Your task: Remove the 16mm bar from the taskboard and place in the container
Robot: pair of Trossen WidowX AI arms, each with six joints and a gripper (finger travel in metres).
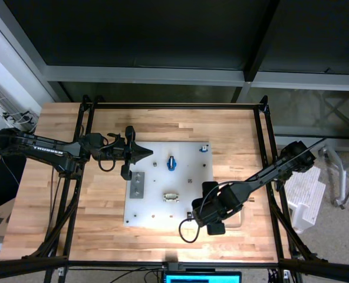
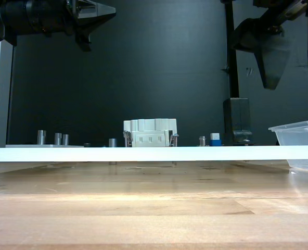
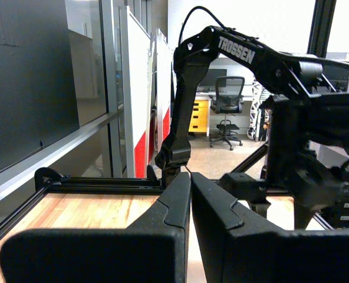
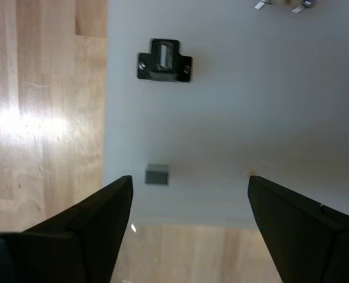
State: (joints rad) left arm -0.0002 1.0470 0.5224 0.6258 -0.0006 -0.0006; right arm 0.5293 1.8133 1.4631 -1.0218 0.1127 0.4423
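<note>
From above, we see the left gripper (image 1: 148, 154) over the white square taskboard (image 1: 180, 177) at its 11 o'clock corner. The right gripper (image 1: 201, 221) hangs over 5 o'clock, covering part of the clear plastic container (image 1: 240, 221). Level along the wooden table (image 2: 154, 219), both hang high. Left wrist: fingers pressed together, empty. Right wrist: fingers spread, empty, above the small grey 16mm bar (image 4: 157, 174). The bar stands just inside the board's corner, end-on, long axis toward the camera.
</note>
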